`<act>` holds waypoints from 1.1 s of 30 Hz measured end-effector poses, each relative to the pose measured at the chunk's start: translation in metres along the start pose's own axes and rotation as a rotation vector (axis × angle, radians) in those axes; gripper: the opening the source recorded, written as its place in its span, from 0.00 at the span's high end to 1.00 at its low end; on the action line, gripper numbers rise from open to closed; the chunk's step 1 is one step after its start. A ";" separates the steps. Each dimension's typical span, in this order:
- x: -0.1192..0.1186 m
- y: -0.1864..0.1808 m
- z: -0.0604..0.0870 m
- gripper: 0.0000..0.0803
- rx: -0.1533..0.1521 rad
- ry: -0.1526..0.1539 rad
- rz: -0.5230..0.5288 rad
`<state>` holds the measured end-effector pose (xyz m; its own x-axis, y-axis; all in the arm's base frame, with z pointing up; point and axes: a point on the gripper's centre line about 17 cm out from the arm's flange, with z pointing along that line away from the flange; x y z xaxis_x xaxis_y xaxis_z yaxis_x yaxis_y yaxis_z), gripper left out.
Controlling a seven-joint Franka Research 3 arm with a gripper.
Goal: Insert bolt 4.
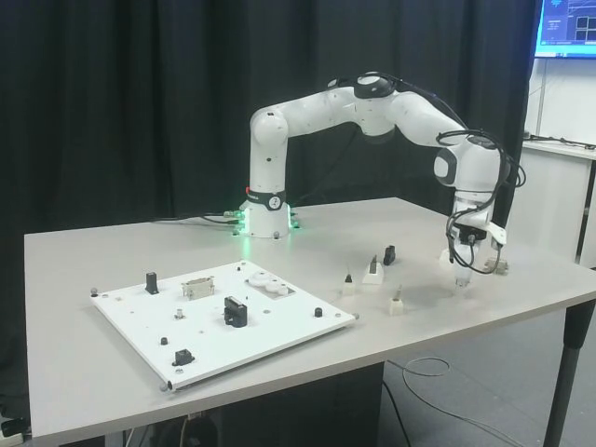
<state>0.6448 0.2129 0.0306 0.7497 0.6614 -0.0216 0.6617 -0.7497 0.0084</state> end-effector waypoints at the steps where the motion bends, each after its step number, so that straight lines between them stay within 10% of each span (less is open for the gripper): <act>1: 0.000 0.000 -0.001 0.72 0.000 0.000 0.000; 19: 0.000 0.005 -0.005 0.72 -0.007 0.004 0.003; 33: -0.031 0.051 -0.036 0.72 -0.064 -0.045 -0.019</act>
<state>0.6556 0.1548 0.0675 0.7365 0.6731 -0.0677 0.6765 -0.7330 0.0711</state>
